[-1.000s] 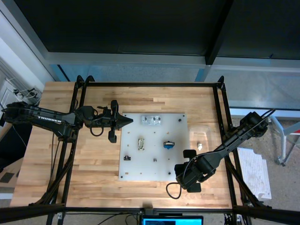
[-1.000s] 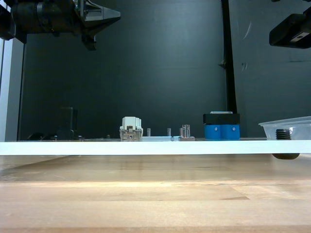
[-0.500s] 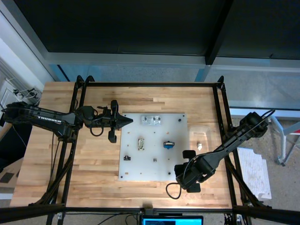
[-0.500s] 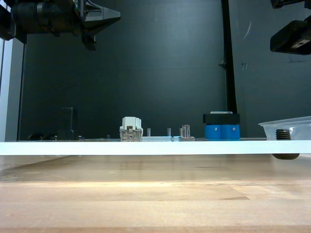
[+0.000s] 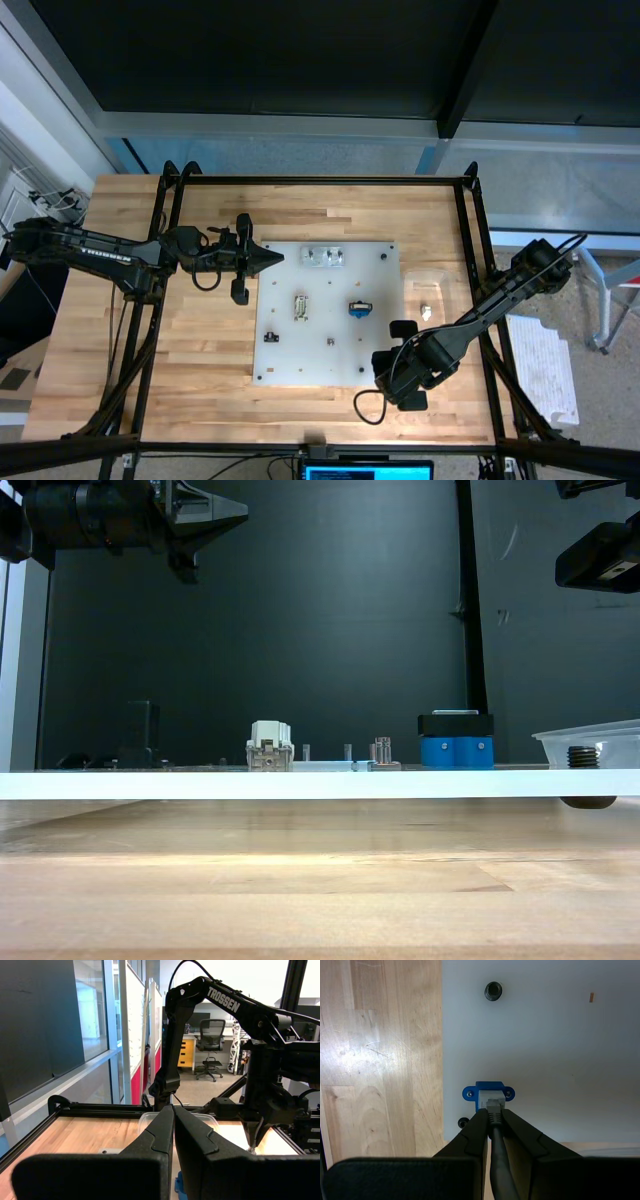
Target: Pick the RJ45 connector and install on taskboard
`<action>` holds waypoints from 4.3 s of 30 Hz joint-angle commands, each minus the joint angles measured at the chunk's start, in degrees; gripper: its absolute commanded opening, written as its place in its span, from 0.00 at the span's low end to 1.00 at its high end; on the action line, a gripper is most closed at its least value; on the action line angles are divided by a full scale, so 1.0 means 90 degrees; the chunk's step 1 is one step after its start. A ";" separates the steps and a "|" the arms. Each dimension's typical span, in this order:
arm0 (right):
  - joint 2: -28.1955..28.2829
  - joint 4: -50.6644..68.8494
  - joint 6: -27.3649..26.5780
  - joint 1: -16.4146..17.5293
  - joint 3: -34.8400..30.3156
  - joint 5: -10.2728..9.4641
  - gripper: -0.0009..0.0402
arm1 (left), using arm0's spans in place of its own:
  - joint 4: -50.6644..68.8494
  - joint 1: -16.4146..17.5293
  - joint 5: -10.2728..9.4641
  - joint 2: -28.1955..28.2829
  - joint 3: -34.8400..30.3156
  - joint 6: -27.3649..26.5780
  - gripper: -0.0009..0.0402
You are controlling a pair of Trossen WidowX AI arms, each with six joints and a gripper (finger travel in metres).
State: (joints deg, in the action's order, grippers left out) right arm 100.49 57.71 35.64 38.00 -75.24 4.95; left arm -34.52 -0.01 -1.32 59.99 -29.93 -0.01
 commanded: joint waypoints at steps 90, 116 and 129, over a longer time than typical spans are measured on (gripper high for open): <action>-0.2249 -0.0449 -0.3089 -0.3106 -0.0653 0.0794 0.23 | 0.0000 0.0000 0.0000 0.0002 -0.0002 0.0000 0.02; -0.3310 -0.3791 -0.4158 -0.4333 0.0855 -0.0389 0.02 | 0.0000 0.0000 0.0000 0.0002 -0.0002 0.0000 0.02; -0.3694 -0.6062 -0.3878 -0.4391 0.2161 -0.0393 0.02 | 0.0000 0.0002 0.0000 0.0002 -0.0002 0.0000 0.02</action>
State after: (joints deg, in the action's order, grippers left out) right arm 67.42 4.91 0.19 -1.54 -56.64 1.32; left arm -34.52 -0.01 -1.34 59.99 -29.93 -0.01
